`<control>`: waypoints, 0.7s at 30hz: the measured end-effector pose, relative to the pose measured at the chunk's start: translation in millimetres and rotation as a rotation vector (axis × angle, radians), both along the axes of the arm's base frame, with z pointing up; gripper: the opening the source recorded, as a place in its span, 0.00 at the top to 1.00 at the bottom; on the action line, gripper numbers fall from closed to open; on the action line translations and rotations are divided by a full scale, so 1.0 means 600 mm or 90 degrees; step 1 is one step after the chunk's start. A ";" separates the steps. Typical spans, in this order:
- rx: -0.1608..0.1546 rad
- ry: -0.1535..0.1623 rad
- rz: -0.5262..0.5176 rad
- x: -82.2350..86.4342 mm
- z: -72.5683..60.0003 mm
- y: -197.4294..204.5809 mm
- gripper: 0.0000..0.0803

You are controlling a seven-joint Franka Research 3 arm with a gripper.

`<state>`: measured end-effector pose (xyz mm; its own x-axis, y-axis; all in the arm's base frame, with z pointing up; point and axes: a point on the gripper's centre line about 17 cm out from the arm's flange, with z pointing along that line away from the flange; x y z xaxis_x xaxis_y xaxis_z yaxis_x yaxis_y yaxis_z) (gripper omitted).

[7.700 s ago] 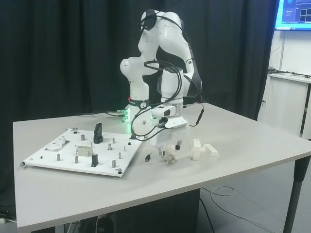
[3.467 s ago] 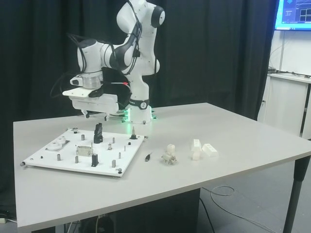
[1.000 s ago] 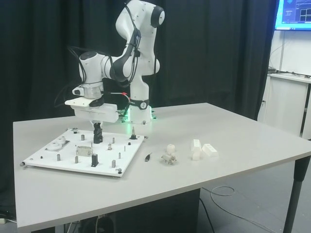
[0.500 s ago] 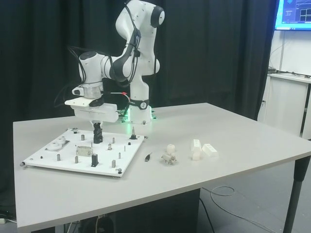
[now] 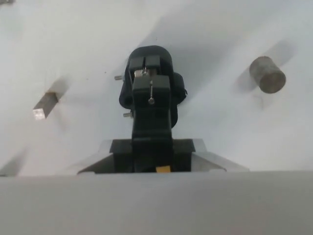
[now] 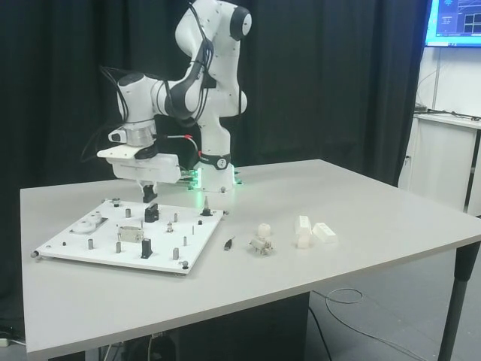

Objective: Remove D-SUB.

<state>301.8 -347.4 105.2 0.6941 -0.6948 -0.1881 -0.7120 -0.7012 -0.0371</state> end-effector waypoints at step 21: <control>0.011 -0.013 -0.006 -0.002 0.044 0.006 0.81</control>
